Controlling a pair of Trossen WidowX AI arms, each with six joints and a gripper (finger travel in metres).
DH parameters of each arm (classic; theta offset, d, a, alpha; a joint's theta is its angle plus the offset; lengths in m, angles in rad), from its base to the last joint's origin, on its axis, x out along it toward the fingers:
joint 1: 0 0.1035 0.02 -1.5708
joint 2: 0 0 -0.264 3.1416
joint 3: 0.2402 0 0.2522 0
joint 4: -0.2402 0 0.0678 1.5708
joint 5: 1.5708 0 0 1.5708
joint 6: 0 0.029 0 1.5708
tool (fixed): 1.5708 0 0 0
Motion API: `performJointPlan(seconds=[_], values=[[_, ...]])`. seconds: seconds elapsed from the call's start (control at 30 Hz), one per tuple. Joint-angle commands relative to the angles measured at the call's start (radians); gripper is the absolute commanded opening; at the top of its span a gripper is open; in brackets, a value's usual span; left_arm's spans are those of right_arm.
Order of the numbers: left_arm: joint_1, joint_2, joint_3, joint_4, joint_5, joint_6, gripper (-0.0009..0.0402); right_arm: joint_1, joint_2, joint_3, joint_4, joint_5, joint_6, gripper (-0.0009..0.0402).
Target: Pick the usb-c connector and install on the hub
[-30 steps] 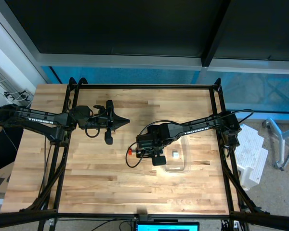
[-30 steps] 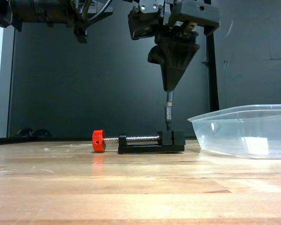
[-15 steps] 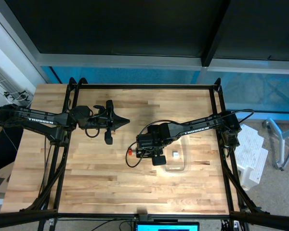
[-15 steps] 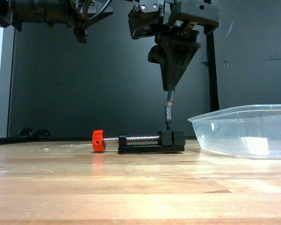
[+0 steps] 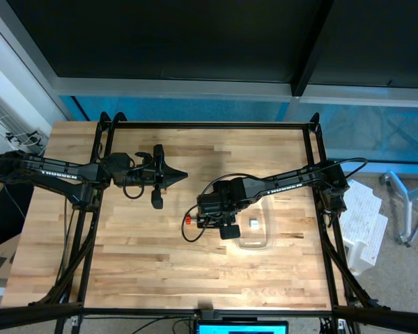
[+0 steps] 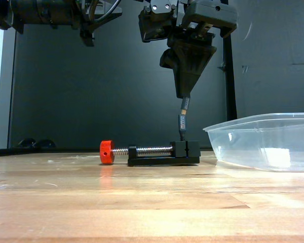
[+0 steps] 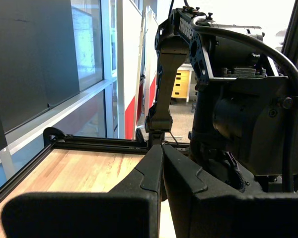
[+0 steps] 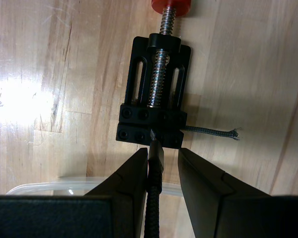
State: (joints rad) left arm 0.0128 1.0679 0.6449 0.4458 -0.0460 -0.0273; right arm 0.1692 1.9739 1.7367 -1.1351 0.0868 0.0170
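Hanging straight above the hub [image 6: 164,152], the right gripper [image 6: 184,95] points down with its fingers [image 8: 134,176] narrowly parted. The usb-c connector [image 6: 182,122] stands upright just beneath the fingertips, its cable against one finger with a gap to the other, and its lower tip meets the hub's black block. The hub's orange-red knob [image 6: 107,152] lies at the end away from the gripper. Near the gripper sits a clear plastic tray [image 6: 273,144] holding a small white block [image 5: 253,223]. The left gripper [image 5: 184,175] is well apart, raised over the table [image 5: 146,257], its fingers pressed together on nothing
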Motion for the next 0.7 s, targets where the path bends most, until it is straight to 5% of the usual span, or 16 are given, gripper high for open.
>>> performJointPlan(seconds=[0.03,0.1,0.17,0.7], values=[[0.000,0.000,0.000,0.000,0.000,0.000,0.0000,-0.001,-0.001,0.001,-0.009,-0.037,-0.002,0.0057],[0.000,0.000,0.000,0.000,0.000,0.000,0.0000,-0.001,-0.001,0.001,-0.010,-0.026,-0.005,-0.0007],[0.000,0.000,0.000,0.000,0.000,0.000,0.0000,-0.002,-0.001,0.001,-0.010,0.003,0.001,0.0010],[0.000,0.000,0.000,0.000,0.000,0.000,0.0000,-0.004,-0.003,0.001,-0.012,-0.009,-0.002,0.0000]])
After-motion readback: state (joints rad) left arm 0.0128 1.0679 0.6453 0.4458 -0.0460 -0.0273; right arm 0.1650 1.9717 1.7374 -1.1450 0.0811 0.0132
